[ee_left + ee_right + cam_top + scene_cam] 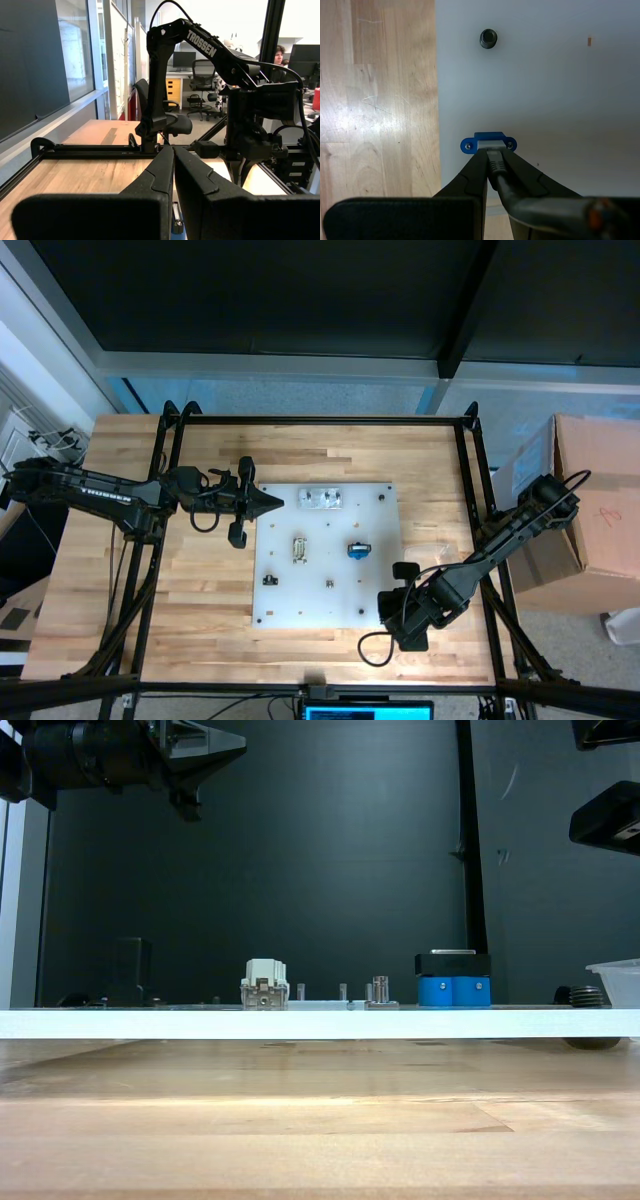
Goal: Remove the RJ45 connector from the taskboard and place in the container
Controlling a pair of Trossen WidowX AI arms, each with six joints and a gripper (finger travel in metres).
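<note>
My right gripper (493, 159) is shut on the RJ45 connector (494, 164), whose cable trails back past the fingers. It hangs high over the near right part of the white taskboard (375, 510), clear of the blue seat (488, 144), which stands on the board (545, 90) ahead of the tips. In the high view this gripper (392, 602) is by the board's near right corner. In the low view it (600, 818) is far above the blue seat (453, 988). The clear container (432, 550) sits on the wood right of the board. My left gripper (272, 503) is shut and empty, raised over the board's left edge.
A grey connector block (298, 548), a metal fitting (325, 498) and small black parts (270, 580) stay on the board. A black knob (403, 570) lies beside the container. A cardboard box (590, 510) stands off the table's right side. Black frame rails (320, 420) border the table.
</note>
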